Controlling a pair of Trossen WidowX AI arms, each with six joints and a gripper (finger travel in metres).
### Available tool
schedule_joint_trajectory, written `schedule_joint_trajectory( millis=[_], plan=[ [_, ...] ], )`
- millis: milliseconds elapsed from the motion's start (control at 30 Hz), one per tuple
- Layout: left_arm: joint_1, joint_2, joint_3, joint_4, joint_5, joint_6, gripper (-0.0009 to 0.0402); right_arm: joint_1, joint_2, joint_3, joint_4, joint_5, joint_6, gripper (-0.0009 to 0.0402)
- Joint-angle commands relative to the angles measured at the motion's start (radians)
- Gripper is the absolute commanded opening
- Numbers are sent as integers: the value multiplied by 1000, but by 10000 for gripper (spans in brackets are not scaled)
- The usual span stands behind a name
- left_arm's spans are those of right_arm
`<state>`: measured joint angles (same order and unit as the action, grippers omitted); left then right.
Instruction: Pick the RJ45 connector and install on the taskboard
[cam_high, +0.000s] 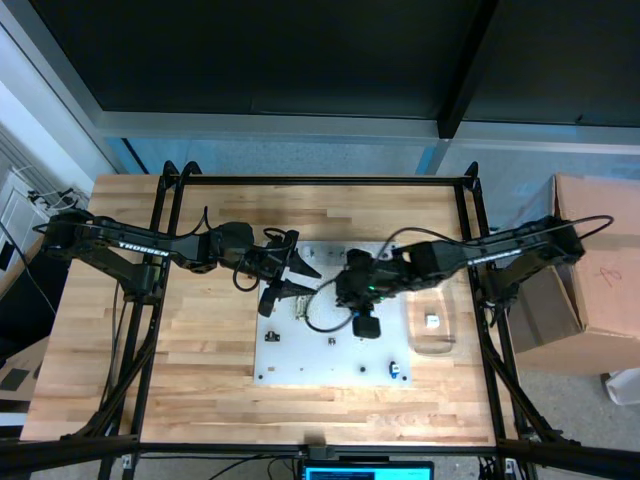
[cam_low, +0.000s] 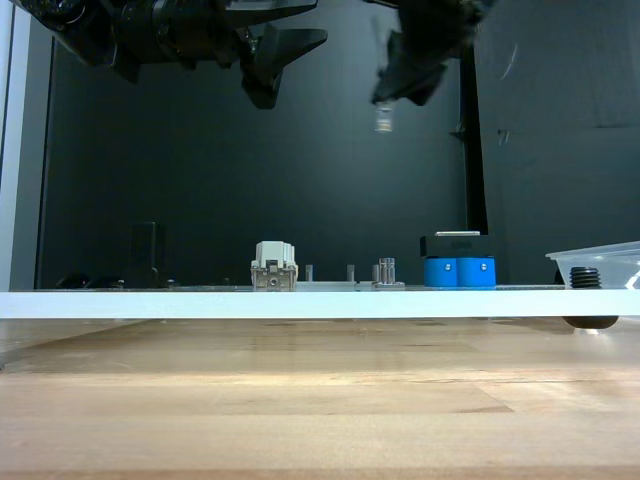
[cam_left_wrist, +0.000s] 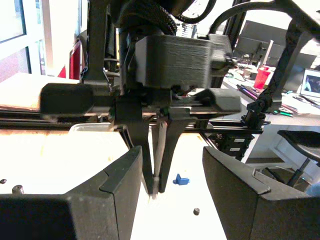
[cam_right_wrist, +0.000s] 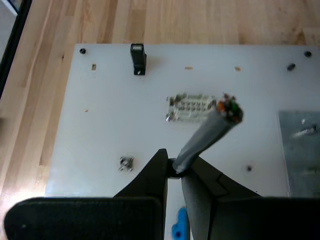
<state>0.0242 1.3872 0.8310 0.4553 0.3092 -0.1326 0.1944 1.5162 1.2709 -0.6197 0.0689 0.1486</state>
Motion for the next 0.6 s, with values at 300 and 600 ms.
schedule_joint_trajectory(
  millis=[300, 600],
  plan=[
    [0, 0, 0, -2, -3, 0, 158, 227, -134, -200, 46, 158, 160, 0],
    [0, 0, 0, -5, -3, 0, 156, 410, -139, -236, 48, 256, 268, 0]
  ],
)
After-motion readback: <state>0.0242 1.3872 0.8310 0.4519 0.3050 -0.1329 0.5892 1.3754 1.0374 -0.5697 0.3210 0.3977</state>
